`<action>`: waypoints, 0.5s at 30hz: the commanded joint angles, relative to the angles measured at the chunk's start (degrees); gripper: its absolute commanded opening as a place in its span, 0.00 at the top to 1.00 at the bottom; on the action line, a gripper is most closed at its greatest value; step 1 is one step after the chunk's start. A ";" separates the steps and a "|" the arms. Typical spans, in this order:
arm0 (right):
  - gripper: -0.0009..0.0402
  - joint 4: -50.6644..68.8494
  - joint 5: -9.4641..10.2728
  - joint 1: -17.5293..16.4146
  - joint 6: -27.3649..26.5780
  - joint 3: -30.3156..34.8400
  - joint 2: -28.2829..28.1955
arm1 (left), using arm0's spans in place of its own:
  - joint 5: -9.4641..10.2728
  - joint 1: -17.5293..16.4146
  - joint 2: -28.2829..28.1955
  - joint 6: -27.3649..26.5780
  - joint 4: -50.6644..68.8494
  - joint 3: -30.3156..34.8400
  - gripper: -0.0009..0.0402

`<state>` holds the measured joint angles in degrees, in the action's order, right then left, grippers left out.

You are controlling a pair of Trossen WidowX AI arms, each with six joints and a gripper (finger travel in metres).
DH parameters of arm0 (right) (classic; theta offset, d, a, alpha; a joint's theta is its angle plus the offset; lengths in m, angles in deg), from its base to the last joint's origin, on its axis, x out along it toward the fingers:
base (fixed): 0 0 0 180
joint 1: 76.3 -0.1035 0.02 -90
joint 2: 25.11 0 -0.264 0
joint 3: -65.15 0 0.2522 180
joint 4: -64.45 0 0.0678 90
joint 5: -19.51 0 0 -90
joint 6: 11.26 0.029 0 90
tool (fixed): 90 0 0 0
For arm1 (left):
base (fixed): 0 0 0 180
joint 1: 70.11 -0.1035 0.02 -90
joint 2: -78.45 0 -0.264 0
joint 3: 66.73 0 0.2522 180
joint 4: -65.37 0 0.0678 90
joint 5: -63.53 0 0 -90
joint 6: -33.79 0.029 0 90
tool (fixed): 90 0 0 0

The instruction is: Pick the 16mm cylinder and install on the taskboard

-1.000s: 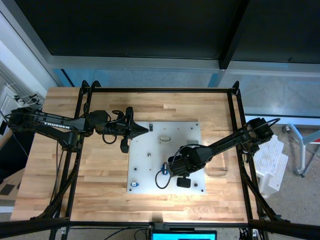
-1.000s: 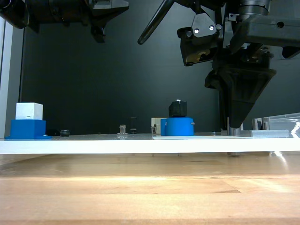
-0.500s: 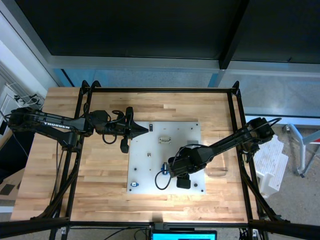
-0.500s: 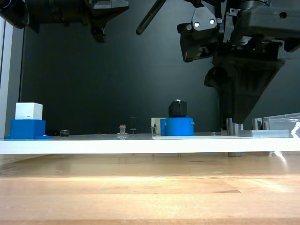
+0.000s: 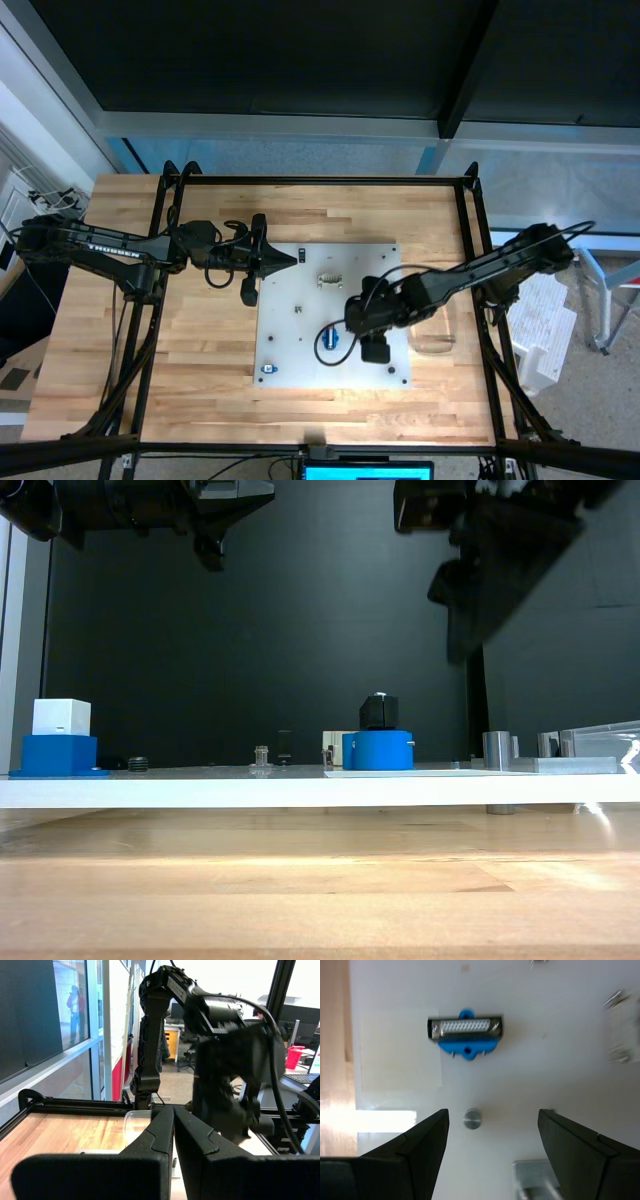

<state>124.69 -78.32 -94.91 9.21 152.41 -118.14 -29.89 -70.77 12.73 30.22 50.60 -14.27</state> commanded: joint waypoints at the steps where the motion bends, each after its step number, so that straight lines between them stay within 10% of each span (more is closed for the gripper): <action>1: 0.42 -0.07 0.09 1.97 -3.10 -0.07 3.48 | -0.02 0.00 0.00 0.00 -0.02 0.02 0.98; 9: 0.50 -3.74 0.68 8.55 -11.47 -3.78 13.90 | -0.02 0.00 0.00 0.00 -0.02 0.02 0.98; 15: 0.60 -17.79 7.04 14.86 -15.52 -11.19 23.30 | -0.02 0.00 0.00 0.00 -0.02 0.02 0.98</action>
<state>110.07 -71.94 -81.08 -5.59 142.70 -96.46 -29.91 -70.77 12.73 30.22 50.58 -14.27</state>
